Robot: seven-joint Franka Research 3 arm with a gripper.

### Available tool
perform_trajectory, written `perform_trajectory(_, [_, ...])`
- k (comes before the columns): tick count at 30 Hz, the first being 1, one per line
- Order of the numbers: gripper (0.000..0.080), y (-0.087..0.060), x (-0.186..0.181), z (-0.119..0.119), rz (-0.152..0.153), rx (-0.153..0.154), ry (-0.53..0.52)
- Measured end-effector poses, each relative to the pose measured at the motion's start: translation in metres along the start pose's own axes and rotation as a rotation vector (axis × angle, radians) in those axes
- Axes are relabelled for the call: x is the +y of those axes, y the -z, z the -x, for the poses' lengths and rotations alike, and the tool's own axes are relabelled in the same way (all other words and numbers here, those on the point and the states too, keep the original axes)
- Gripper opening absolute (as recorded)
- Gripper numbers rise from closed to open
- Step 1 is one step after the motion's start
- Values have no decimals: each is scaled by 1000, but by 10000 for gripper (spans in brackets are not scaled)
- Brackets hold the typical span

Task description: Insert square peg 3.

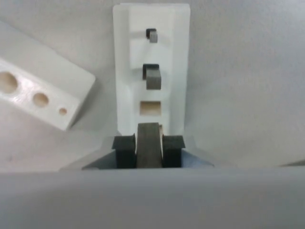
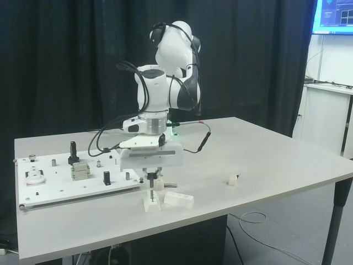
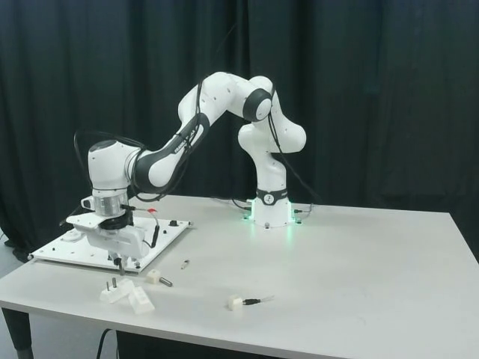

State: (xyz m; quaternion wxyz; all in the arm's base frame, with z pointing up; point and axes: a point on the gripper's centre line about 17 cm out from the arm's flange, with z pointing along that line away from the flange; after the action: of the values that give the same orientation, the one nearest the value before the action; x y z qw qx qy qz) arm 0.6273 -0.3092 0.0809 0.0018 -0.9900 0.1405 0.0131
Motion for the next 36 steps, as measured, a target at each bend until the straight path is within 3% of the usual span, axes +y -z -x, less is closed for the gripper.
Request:
perform_trajectory(12, [115, 16, -1, 1, -5, 1, -12])
perform_trajectory(36, [115, 23, -4, -1, -8, 8, -53])
